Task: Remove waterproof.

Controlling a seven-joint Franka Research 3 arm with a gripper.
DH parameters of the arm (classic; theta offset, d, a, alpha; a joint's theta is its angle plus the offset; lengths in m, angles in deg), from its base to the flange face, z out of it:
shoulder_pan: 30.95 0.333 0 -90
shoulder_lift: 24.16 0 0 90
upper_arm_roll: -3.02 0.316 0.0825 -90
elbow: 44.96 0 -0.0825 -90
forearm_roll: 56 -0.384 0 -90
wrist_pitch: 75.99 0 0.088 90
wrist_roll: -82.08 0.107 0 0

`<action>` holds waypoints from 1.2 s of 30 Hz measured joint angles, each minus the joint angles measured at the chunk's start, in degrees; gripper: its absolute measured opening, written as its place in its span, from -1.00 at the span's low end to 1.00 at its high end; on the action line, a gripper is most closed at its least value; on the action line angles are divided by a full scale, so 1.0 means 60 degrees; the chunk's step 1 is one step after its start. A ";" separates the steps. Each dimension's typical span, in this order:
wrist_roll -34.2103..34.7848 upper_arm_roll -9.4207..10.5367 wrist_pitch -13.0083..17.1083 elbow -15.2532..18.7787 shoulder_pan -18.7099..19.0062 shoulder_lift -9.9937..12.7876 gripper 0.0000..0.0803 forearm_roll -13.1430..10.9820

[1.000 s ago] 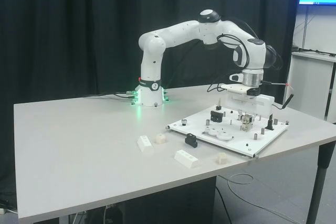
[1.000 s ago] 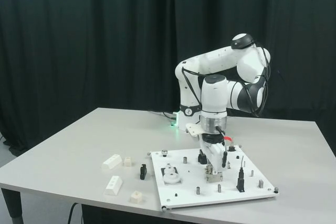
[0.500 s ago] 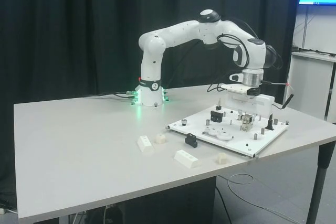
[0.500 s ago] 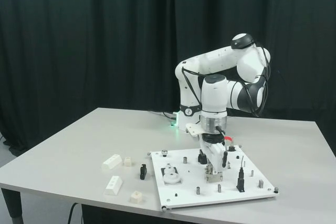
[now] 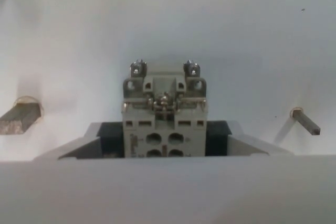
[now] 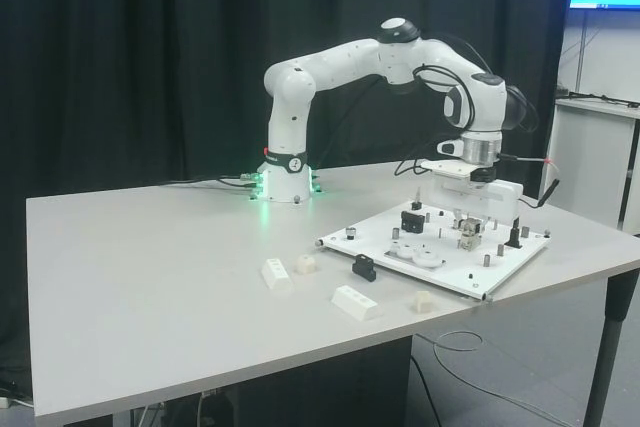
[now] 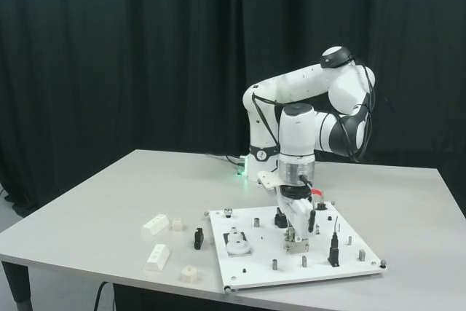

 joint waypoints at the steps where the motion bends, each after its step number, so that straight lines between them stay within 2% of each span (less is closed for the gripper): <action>1: 0.0000 0.0000 0.0001 0.0000 0.0000 0.0000 -0.22 -0.0002; 24: -0.0026 -0.0018 0.0001 0.0064 -0.0003 -0.0056 -0.22 -0.0075; 31: -0.0232 -0.0259 -0.0062 0.0133 0.0007 -0.0191 -0.22 -0.0076; 36: -0.0408 -0.0612 -0.0430 0.0142 0.0016 -0.0237 -0.22 -0.0075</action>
